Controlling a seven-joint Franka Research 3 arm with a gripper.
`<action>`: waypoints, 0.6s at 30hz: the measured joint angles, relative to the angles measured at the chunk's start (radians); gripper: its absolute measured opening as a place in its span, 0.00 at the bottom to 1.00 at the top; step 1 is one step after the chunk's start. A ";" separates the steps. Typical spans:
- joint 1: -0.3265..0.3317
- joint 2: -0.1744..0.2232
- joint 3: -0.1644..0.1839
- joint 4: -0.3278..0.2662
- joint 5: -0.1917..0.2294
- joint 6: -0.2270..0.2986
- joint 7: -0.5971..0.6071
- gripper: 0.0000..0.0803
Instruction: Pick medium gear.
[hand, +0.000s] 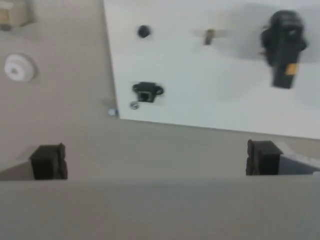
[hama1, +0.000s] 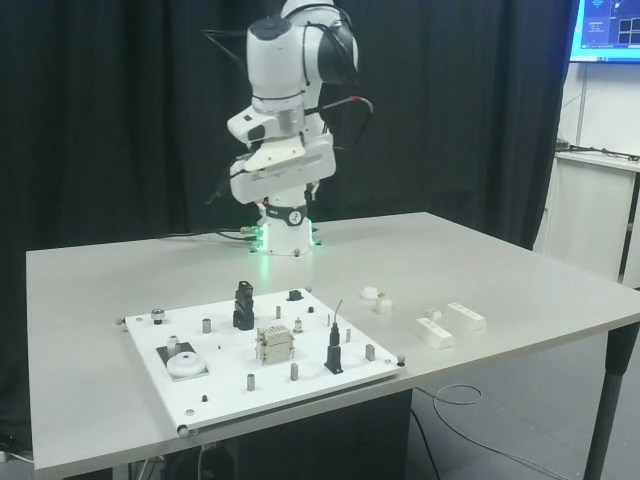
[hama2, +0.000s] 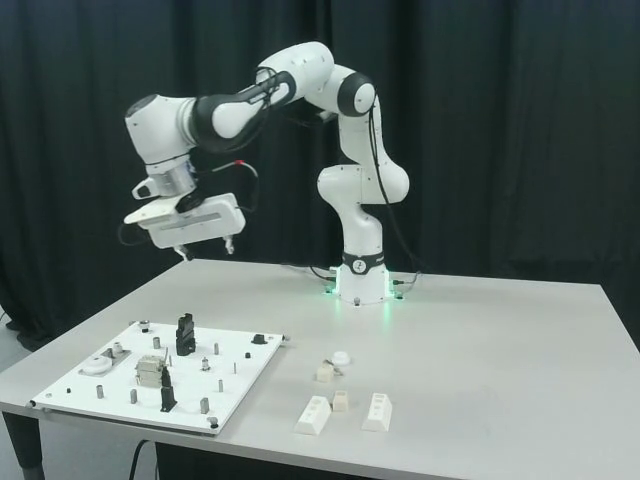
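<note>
- Medium gear (hand: 18, 68), white, lies on the table (hand: 70, 125) beyond and well below the fingertips, awaiting pickup.
- Gripper (hand: 155, 160) hovers high, fingers (hand: 48, 162) spread wide, holding nothing.

White arm (hama2: 300, 90) with black joint bands, green glow at base (hama1: 285, 243). Grey table (hama1: 480, 265). White board (hama1: 262, 352) carrying black parts: block (hama1: 243, 305) at its 12 o'clock, upright black piece (hama1: 333, 352) at its 4 o'clock. White round gear (hama1: 370, 294) on table at 3 o'clock of board. Black curtain (hama2: 520, 130) behind. Black fingertip pads (hand: 48, 162).
</note>
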 joint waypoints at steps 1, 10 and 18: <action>0.011 -0.013 0.000 -0.020 -0.006 0.010 0.011 1.00; 0.123 -0.142 0.003 -0.211 -0.093 0.150 0.143 1.00; 0.197 -0.219 0.010 -0.332 -0.174 0.274 0.251 1.00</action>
